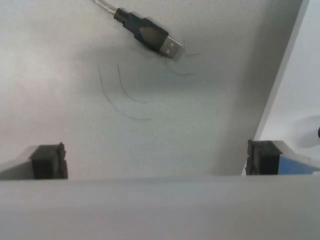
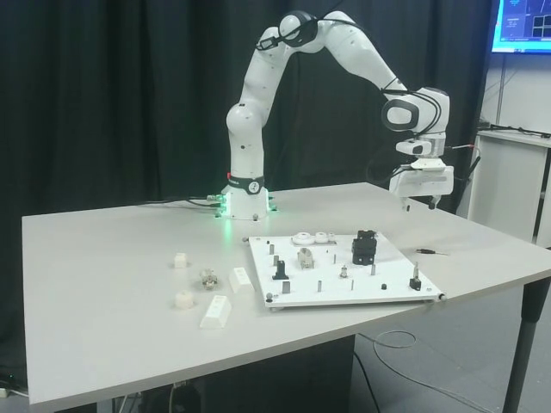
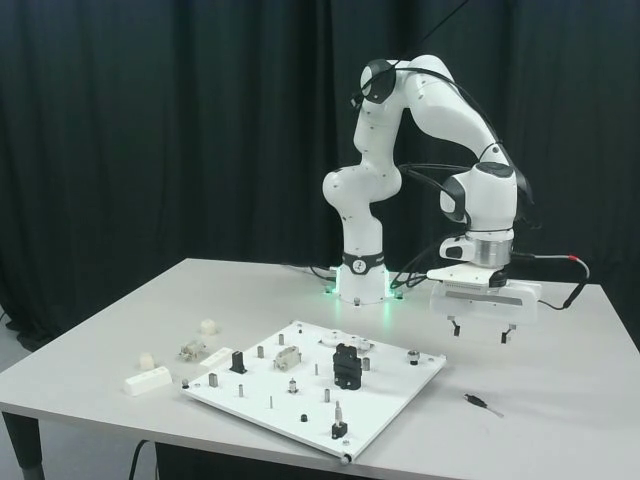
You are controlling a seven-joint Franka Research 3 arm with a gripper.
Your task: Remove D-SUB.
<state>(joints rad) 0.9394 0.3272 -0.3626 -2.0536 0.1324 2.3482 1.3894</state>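
Hovering empty with fingers spread wide over bare table, the gripper [image 3: 480,333] is at about 2 o'clock from the white board [image 3: 395,400], so the D-SUB removal looks unstarted.

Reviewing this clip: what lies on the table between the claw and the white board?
Only a small black plug with its cable, lying on the grey table between the open claw and the white board; the second room view shows it.
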